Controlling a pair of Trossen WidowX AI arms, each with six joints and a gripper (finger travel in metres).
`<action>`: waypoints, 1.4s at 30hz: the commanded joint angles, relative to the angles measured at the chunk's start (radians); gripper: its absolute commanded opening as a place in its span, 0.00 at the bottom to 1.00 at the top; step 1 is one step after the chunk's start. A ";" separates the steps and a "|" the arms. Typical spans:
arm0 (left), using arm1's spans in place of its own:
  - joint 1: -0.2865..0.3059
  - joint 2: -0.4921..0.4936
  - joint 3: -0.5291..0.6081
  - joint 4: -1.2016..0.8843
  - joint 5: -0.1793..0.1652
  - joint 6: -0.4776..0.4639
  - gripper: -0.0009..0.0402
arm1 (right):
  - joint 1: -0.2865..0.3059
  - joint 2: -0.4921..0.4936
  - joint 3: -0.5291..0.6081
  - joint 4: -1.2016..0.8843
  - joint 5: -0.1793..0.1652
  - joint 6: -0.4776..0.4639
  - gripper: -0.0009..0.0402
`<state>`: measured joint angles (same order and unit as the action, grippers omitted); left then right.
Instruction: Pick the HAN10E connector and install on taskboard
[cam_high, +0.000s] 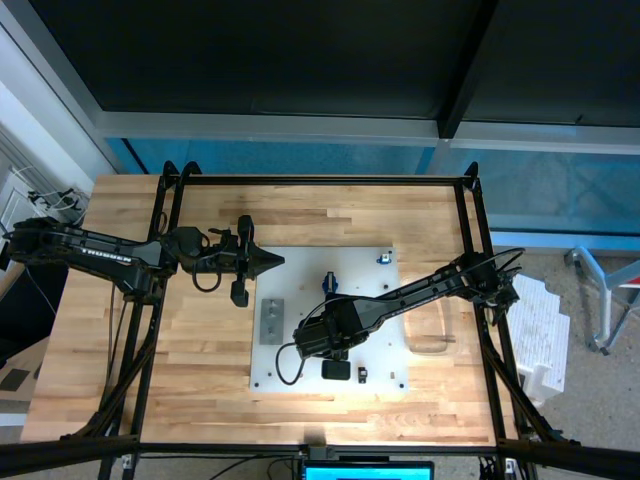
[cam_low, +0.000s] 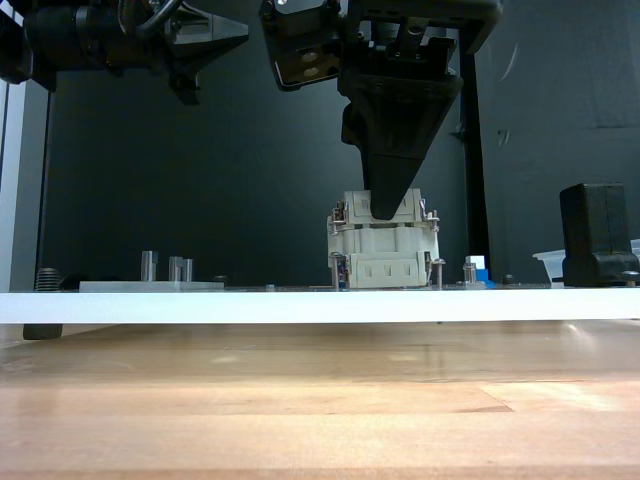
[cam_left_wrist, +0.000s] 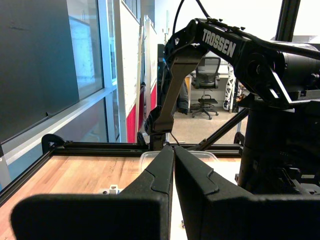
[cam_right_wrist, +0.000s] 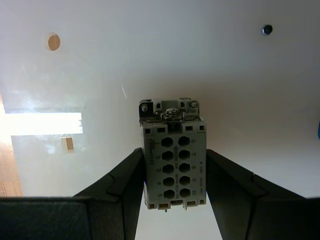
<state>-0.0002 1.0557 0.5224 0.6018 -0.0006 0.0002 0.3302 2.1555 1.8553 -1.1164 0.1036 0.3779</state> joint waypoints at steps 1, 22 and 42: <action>0.000 0.000 0.000 0.000 0.000 0.000 0.02 | 0.000 -0.006 0.000 0.003 0.000 0.008 0.29; 0.000 0.000 0.000 0.000 0.000 0.000 0.02 | 0.002 -0.077 0.000 -0.011 0.009 0.007 0.82; 0.000 0.000 0.000 0.000 0.000 0.000 0.02 | -0.011 -0.112 -0.003 -0.051 0.007 -0.004 0.82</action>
<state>-0.0002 1.0557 0.5228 0.6018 -0.0002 -0.0002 0.3241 2.0514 1.8549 -1.1675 0.1116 0.3832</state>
